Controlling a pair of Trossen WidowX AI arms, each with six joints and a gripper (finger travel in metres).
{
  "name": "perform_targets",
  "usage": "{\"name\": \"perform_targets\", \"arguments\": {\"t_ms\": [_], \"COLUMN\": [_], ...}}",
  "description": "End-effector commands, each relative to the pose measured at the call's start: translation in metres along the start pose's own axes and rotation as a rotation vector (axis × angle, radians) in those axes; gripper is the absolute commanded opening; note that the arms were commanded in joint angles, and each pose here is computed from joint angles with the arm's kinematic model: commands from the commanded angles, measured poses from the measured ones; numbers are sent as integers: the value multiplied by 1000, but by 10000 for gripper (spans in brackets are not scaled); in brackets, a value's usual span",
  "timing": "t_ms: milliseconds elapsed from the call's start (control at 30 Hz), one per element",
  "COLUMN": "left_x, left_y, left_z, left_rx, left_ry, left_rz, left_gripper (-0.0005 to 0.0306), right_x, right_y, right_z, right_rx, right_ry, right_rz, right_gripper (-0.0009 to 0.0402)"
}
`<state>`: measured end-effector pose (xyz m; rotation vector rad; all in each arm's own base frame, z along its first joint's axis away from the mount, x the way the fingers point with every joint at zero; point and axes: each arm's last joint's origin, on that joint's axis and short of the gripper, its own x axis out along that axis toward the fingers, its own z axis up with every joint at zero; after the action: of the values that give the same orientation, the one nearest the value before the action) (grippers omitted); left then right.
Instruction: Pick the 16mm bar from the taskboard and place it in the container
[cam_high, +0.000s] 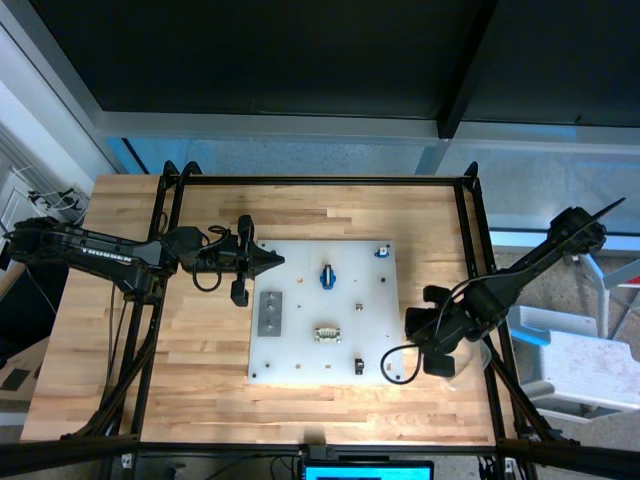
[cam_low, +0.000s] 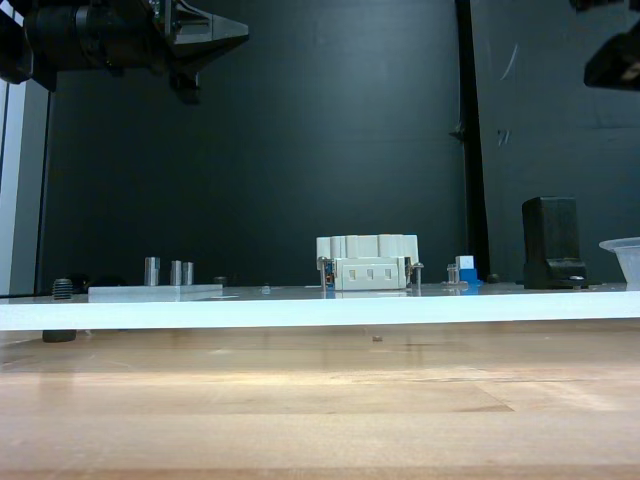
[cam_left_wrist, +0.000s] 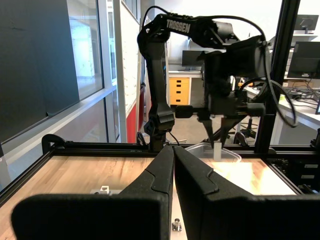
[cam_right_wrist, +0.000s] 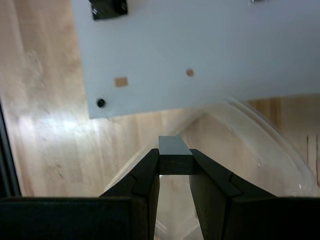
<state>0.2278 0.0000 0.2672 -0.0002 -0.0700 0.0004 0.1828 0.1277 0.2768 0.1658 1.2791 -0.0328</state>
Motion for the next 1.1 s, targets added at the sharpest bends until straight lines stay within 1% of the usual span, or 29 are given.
{"name": "perform_targets", "arguments": {"t_ms": [33, 500, 767, 900, 1100], "left_x": [0, 0, 0, 0, 0], "left_y": [0, 0, 0, 0, 0], "left_z": [0, 0, 0, 0, 0], "left_rx": [0, 0, 0, 0, 0], "left_ry": [0, 0, 0, 0, 0], "left_rz": [0, 0, 0, 0, 0], "left_gripper": [0, 0, 0, 0, 0], "right_x": [3, 8, 15, 18, 20], "right_y": [-5, -24, -34, -37, -38], "right_z": [-7, -40, -56, -61, -63], "right_rx": [13, 52, 80, 90, 90], "right_ry": [-8, 4, 20, 24, 32], "right_rz": [6, 15, 8, 5, -2], "right_gripper": [39, 39, 39, 39, 39]}}
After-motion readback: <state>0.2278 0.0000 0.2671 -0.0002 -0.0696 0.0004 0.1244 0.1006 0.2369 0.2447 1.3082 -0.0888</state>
